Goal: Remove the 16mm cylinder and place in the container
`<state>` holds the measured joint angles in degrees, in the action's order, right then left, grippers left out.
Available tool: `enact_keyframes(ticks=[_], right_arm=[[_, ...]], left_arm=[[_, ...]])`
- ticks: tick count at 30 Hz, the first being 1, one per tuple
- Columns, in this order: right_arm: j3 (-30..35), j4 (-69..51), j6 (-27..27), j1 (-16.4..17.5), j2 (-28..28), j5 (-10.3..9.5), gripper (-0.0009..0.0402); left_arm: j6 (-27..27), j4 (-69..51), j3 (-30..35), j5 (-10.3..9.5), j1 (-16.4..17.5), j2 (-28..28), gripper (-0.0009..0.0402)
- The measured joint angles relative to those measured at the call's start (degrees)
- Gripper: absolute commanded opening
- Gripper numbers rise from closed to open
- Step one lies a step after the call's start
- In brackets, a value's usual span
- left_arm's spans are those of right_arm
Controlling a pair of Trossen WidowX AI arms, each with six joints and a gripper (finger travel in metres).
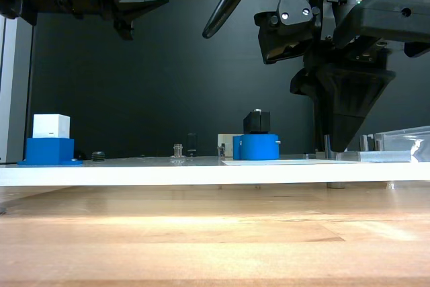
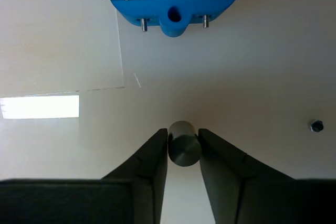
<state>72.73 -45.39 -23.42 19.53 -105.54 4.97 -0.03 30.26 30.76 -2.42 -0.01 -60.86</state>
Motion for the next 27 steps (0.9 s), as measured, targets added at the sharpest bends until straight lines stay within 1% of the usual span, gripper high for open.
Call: enact_keyframes(ticks=[5, 9, 14, 27], right_arm=[[0.0, -0.02, 0.17, -0.02, 0.0, 0.0, 0.0017], [0.0, -0.07, 0.35, -0.02, 0.0, 0.0, -0.0001], [0.0, -0.22, 0.39, -0.02, 0.39, 0.0, 0.0003], [0.13, -2.34, 1.03, -0.09, 6.03, -0.02, 0.0]], left_arm=[[-0.02, 0.0, 0.0, 0.0, 0.0, 0.0, 0.0], [-0.02, -0.02, 0.0, 0.0, 0.0, 0.0, 0.0], [0.0, 0.0, 0.0, 0.02, 0.0, 0.0, 0.0], [-0.02, -0.02, -0.02, 0.0, 0.0, 0.0, 0.0]])
